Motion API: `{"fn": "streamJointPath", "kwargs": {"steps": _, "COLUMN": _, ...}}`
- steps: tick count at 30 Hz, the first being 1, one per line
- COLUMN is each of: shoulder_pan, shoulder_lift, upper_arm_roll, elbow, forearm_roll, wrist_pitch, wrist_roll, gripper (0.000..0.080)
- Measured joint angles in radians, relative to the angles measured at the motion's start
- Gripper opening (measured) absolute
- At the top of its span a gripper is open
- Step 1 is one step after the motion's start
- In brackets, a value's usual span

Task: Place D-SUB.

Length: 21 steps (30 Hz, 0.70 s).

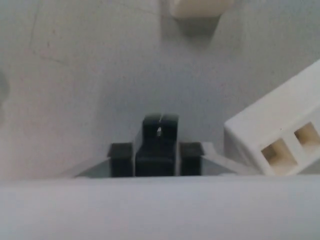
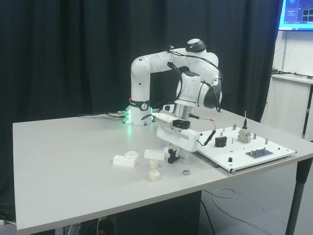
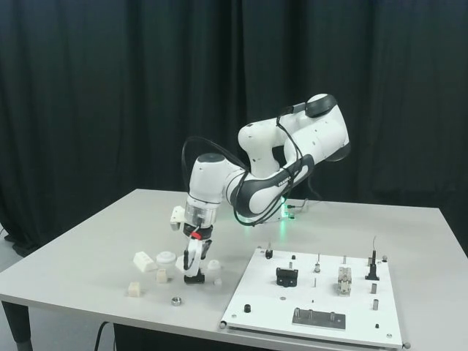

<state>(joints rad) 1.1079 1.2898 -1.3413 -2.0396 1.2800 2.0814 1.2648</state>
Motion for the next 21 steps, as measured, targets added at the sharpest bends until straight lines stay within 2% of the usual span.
{"fn": "streamJointPath", "kwargs": {"steps": 1, "shoulder_pan": 0.000, "shoulder_lift": 0.000, "upper_arm_roll": 0.000, "elbow": 0.000, "forearm_roll": 0.000, "wrist_pitch": 0.001, "wrist_roll": 0.004, "gripper": 0.0153}}
{"fn": "streamJointPath", "kwargs": {"steps": 2, "shoulder_pan": -0.001, "shoulder_lift": 0.000, "upper_arm_roll": 0.000, "elbow": 0.000, "forearm_roll": 0.000, "wrist_pitch": 0.002, "wrist_roll": 0.008, "gripper": 0.0309}}
{"fn": "streamJointPath", "kwargs": {"steps": 7, "shoulder_pan": -0.001, "shoulder_lift": 0.000, "upper_arm_roll": 0.000, "elbow": 0.000, "forearm_roll": 0.000, "wrist_pitch": 0.010, "wrist_roll": 0.011, "gripper": 0.0309}}
{"fn": "streamJointPath", "kwargs": {"steps": 8, "shoulder_pan": -0.001, "shoulder_lift": 0.000, "upper_arm_roll": 0.000, "elbow": 0.000, "forearm_roll": 0.000, "wrist_pitch": 0.011, "wrist_roll": 0.011, "gripper": 0.0616}}
{"fn": "streamJointPath", "kwargs": {"steps": 13, "shoulder_pan": -0.001, "shoulder_lift": 0.000, "upper_arm_roll": -0.005, "elbow": 0.001, "forearm_roll": -0.001, "wrist_pitch": 0.014, "wrist_roll": 0.019, "gripper": 0.0616}}
{"fn": "streamJointPath", "kwargs": {"steps": 14, "shoulder_pan": -0.001, "shoulder_lift": 0.000, "upper_arm_roll": -0.007, "elbow": 0.002, "forearm_roll": -0.001, "wrist_pitch": 0.014, "wrist_roll": 0.021, "gripper": 0.0753}}
{"fn": "streamJointPath", "kwargs": {"steps": 21, "shoulder_pan": 0.000, "shoulder_lift": 0.000, "upper_arm_roll": -0.026, "elbow": 0.011, "forearm_roll": -0.014, "wrist_pitch": 0.014, "wrist_roll": 0.034, "gripper": 0.0753}}
